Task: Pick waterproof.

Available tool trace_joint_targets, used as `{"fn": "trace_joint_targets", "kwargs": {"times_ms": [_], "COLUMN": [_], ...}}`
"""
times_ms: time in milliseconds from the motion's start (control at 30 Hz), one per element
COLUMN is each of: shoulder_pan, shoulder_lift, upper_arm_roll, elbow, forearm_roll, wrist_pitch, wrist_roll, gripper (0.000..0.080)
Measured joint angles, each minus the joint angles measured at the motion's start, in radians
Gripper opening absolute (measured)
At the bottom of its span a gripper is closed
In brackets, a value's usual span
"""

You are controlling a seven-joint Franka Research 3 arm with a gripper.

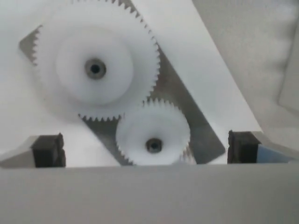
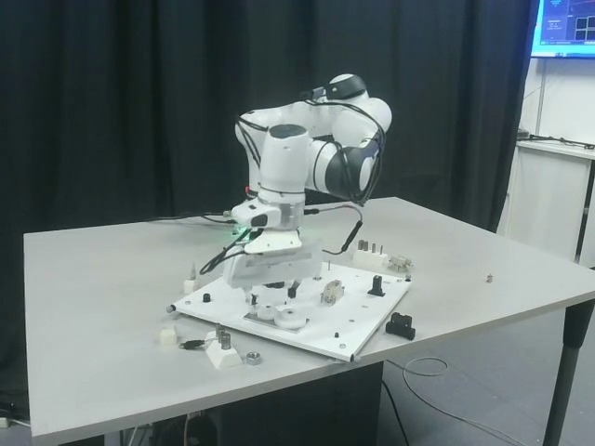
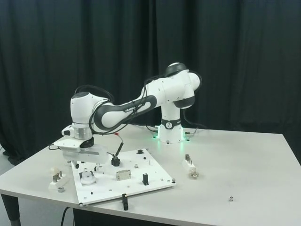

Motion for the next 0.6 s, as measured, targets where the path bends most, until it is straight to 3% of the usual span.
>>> {"fn": "trace_joint_targets", "kwargs": {"times_ms": [67,267,600], "shoulder_pan": [0.007,0.022,0.029], "shoulder_lift": [0.0,0.0,0.001], "upper_arm_roll": [-0.012,-0.034,-0.041], "elbow": [0.0,-0.005,-0.018], "forearm_roll": [-0.005,-0.014,-0.016], "wrist_pitch": [-0.007,-0.018,-0.018], "wrist_roll": [0.006,0.022,0.024], "gripper": [0.0788,0.0797,0.08]}}
